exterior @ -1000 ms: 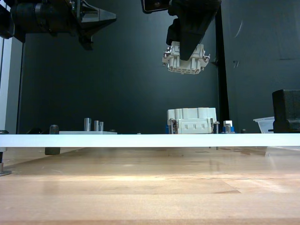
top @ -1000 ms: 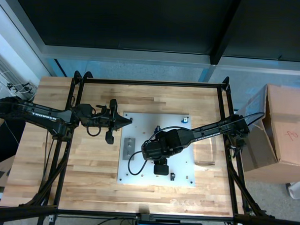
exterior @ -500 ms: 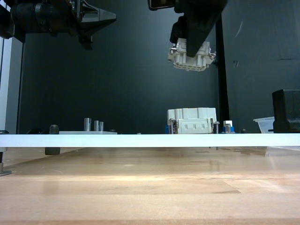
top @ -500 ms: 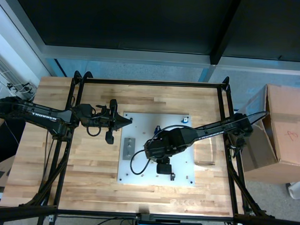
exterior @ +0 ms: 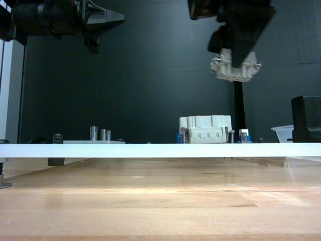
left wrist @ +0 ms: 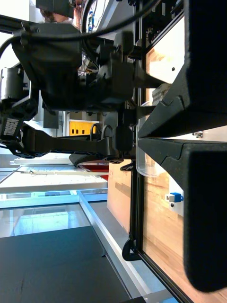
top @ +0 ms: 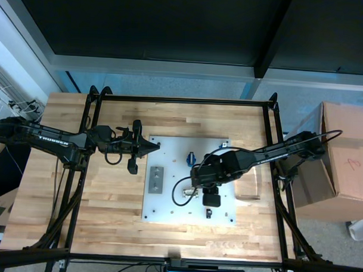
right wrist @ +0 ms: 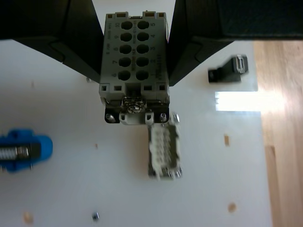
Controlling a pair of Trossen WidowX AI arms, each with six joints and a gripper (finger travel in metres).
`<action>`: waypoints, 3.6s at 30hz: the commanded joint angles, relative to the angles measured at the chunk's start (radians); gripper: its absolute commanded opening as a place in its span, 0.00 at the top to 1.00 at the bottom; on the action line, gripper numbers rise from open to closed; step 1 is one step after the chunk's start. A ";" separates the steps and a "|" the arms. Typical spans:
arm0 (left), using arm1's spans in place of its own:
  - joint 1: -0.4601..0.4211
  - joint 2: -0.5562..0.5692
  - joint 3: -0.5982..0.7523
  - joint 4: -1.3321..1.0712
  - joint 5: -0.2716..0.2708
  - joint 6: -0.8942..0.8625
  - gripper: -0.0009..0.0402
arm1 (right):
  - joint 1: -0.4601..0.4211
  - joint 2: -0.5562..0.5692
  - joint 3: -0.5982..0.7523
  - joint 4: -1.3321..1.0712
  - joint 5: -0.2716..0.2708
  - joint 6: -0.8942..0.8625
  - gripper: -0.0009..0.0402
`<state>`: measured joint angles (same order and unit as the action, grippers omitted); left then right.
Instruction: Remove the HAN10E connector from the taskboard and place in the container
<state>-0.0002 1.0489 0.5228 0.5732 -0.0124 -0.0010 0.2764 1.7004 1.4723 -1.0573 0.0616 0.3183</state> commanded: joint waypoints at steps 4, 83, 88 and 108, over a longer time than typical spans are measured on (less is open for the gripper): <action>0.000 0.000 0.000 0.000 0.000 0.000 0.98 | -0.001 -0.087 -0.110 0.036 0.007 0.027 0.97; 0.000 0.000 0.000 0.000 0.000 0.000 0.98 | -0.002 -0.458 -0.441 0.042 0.026 0.051 0.97; 0.000 0.000 0.000 0.000 0.000 0.000 0.98 | -0.002 -0.522 -0.509 0.026 0.026 0.080 0.97; 0.000 0.000 0.000 0.000 0.000 0.000 0.98 | -0.001 -0.743 -0.842 0.039 0.016 0.330 0.97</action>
<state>-0.0002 1.0492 0.5228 0.5728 -0.0124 -0.0010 0.2749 0.9562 0.6441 -1.0260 0.0780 0.6395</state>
